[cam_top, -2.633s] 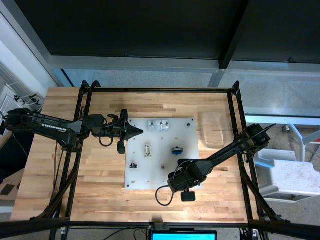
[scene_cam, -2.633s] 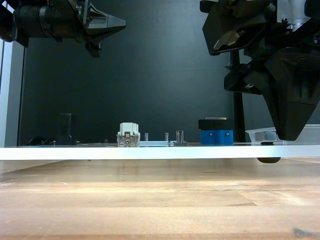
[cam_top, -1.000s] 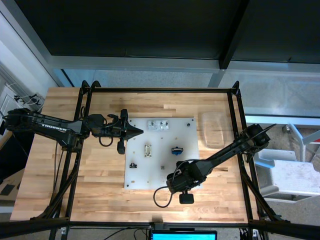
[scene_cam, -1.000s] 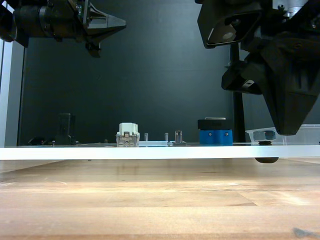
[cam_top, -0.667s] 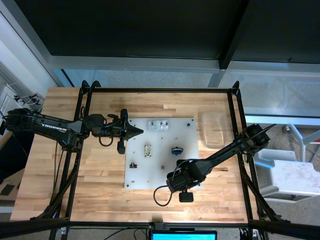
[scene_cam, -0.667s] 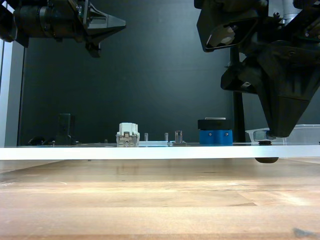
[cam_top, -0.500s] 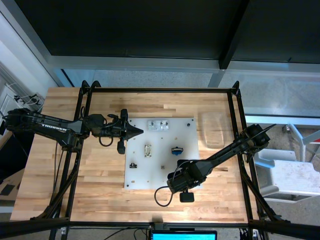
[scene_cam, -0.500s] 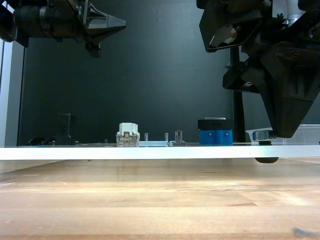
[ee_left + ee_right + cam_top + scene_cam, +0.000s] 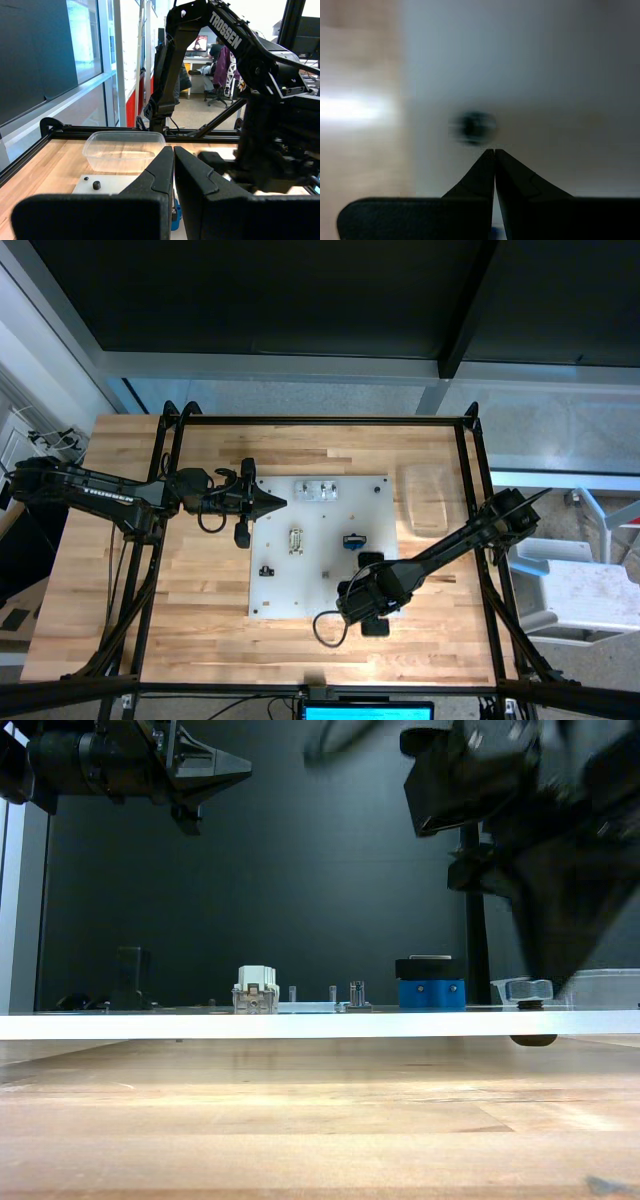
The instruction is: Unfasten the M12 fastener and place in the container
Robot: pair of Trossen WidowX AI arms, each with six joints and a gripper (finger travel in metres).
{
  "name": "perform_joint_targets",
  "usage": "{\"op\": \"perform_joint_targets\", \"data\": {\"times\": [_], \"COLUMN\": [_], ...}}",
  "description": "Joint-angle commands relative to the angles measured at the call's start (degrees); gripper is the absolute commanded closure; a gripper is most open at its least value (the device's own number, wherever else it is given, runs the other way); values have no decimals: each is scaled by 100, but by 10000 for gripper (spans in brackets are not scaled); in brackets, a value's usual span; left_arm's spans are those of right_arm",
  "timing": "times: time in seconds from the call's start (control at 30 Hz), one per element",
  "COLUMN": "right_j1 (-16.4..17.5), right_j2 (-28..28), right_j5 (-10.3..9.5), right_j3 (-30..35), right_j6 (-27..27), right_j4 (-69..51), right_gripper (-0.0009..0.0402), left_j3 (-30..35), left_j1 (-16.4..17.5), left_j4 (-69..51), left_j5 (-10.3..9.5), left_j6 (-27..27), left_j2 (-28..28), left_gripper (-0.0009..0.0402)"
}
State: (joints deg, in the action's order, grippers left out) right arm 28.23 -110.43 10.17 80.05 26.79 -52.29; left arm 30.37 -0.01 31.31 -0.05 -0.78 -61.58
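nut [image 9: 528, 989] on its stud [image 9: 528, 1004], board's [image 9: 300, 585] near right edge, just past tips of right pincer [image 9: 494, 152], closed on nothing. left pincer [image 9: 173, 152] closed, parked far off. tray [image 9: 427, 498] well apart toward worktop's [image 9: 200, 640] far right.

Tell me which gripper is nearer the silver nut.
Right. The right gripper hangs just beside the nut at the white board's near right edge; the left gripper hovers high over the board's left edge.
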Motion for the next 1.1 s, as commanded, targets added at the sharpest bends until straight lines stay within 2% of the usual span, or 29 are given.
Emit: {"op": "perform_joint_targets", "data": {"times": [0.03,0.17,0.2,0.33,0.5,0.8,1.1], "right_j1": [7,15,15,22,33,44,42], "right_j2": [129,210,214,308,365,293,-72], "right_j5": [92,63,4,-564,-938,-975,-1010], "right_j3": [4,9,9,13,94,291,286], "right_j6": [155,227,234,208,227,166,79], "right_j4": [-52,-57,-52,-24,0,256,455], "right_gripper": [393,393,393,393,393,393,393], "left_j3": [0,0,0,0,0,0,0], "left_j1": [2,0,0,0,0,2,0], "left_j4": [2,2,2,2,2,2,2], "left_j5": [0,0,0,0,0,0,0], "left_j6": [2,2,2,2,2,2,2], "left_j2": [-2,-2,-2,-2,-2,-2,-2], "left_gripper": [393,393,393,393,393,393,393]}}
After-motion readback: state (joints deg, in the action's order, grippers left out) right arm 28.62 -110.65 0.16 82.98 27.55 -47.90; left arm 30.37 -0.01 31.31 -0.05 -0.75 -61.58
